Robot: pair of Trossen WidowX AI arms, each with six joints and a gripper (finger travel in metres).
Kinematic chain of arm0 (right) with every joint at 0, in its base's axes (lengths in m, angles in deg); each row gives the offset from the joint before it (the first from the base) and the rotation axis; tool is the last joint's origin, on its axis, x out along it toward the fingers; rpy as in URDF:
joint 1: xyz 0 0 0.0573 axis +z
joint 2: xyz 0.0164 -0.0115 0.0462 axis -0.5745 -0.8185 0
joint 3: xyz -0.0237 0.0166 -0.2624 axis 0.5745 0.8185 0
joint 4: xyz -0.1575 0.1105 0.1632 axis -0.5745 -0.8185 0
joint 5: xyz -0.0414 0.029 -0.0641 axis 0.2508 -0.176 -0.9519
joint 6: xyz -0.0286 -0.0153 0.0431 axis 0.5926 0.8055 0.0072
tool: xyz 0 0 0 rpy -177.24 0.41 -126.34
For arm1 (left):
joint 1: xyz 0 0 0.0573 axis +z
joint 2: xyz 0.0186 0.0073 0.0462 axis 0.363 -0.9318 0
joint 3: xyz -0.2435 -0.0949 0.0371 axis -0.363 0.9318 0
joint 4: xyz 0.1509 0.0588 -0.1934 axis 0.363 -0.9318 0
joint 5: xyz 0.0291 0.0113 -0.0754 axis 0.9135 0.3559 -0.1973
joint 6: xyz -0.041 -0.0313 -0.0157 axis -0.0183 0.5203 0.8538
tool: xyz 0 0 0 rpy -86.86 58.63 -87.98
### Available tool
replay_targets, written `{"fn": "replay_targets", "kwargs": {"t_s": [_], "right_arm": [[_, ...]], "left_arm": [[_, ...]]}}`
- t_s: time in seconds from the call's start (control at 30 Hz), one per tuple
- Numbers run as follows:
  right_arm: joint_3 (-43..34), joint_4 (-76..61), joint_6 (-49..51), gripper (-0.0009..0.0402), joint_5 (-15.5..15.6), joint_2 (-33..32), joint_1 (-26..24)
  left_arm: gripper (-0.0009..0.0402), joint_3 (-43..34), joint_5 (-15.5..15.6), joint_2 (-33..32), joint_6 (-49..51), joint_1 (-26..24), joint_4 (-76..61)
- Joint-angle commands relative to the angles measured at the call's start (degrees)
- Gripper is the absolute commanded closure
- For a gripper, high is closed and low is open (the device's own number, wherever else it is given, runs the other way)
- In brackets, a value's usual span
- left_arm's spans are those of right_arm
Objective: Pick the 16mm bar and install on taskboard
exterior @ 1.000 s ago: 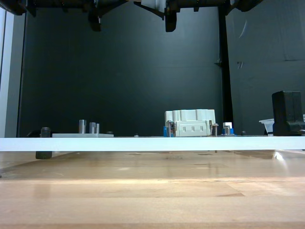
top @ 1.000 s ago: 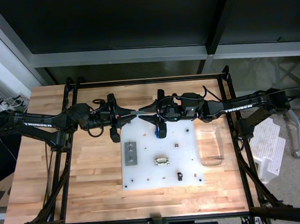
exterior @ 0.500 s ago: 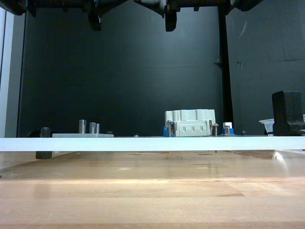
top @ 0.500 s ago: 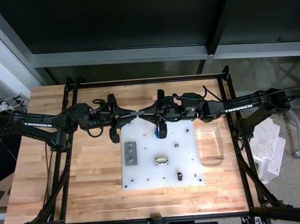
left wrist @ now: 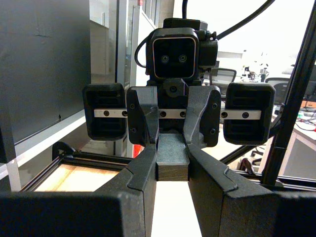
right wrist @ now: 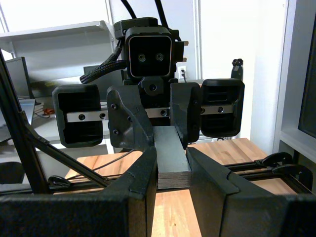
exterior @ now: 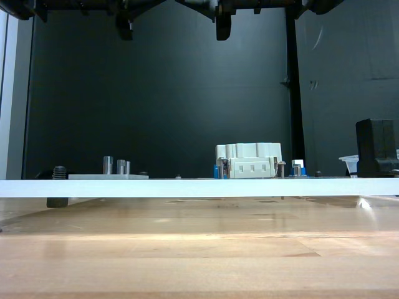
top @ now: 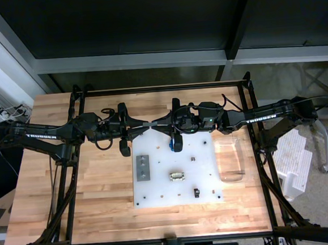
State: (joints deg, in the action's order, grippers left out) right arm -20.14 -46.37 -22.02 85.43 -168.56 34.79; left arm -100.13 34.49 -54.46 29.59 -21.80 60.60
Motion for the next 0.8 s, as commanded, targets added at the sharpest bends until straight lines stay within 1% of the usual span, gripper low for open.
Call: {"fn": "replay_targets", "kwargs": {"t_s": [0.03,0.3,0.5,0.63,0.8], "right_arm": [[0.0,0.0,0.0,0.0386,-0.2,0.0,0.0],[0.0,-0.1,-0.1,0.0386,-0.2,0.3,0.0],[0.0,-3.3,0.4,0.0386,-0.2,2.0,0.0],[0.0,-6.9,0.6,0.0386,-0.2,3.6,0.0],[0.0,-12.6,0.6,0.0386,-0.2,6.1,0.0]], "left_arm": [[0.0332,0.0,-1.9,0.0,0.3,0.0,0.1],[0.0267,0.0,-2.3,0.0,1.4,0.0,0.0],[0.0219,0.0,-2.3,0.3,1.4,0.0,-0.3],[0.0201,0.0,-2.3,0.9,1.3,0.0,-0.7],[0.0193,0.0,-2.3,1.1,1.3,0.0,-1.7]]}}
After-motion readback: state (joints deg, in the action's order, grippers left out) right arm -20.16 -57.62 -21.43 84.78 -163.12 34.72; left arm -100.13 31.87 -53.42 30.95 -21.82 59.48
